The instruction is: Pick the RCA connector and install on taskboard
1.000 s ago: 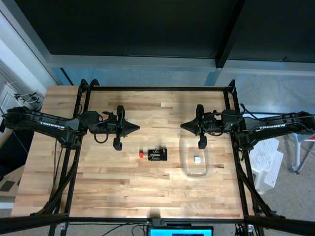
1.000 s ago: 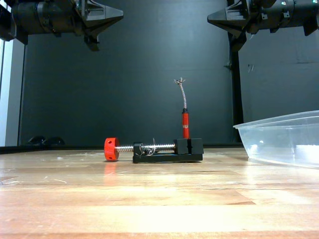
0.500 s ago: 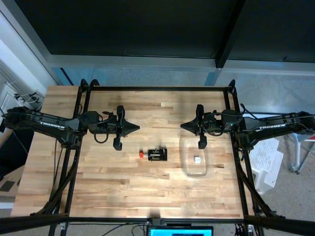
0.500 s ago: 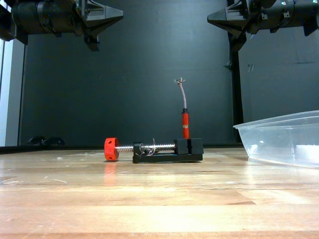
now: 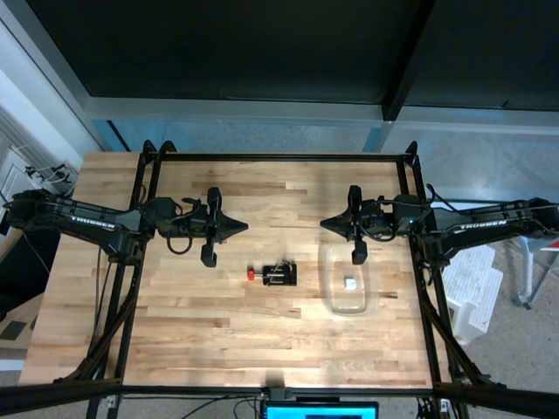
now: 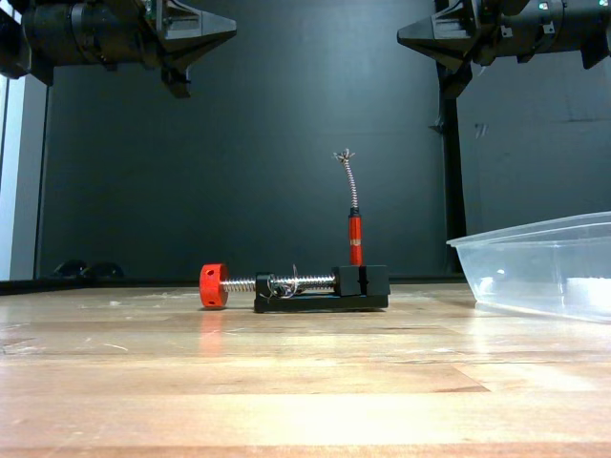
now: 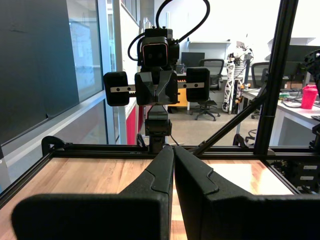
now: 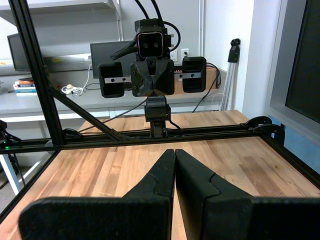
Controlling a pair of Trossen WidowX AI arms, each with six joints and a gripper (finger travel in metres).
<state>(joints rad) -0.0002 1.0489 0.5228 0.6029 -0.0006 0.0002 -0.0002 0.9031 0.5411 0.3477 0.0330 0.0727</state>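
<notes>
The taskboard [image 5: 278, 275] is a small black fixture near the table's middle, with a red-orange knob [image 6: 213, 285] at its left end and a thin springy wire [image 6: 349, 191] rising from it. The RCA connector does not show in any view. My left gripper [image 5: 244, 227] hovers high above the table, left and behind the taskboard, its fingers [image 7: 162, 165] pressed together and shut on nothing. My right gripper [image 5: 322, 224] hovers at the same height to the right, facing it, with its fingers [image 8: 165, 167] also shut and empty.
A clear plastic tray [image 5: 332, 301] lies right of the taskboard, under the right arm, holding a small white square piece [image 5: 349, 283]. A black metal frame [image 5: 279, 157] runs around the table's back and sides.
</notes>
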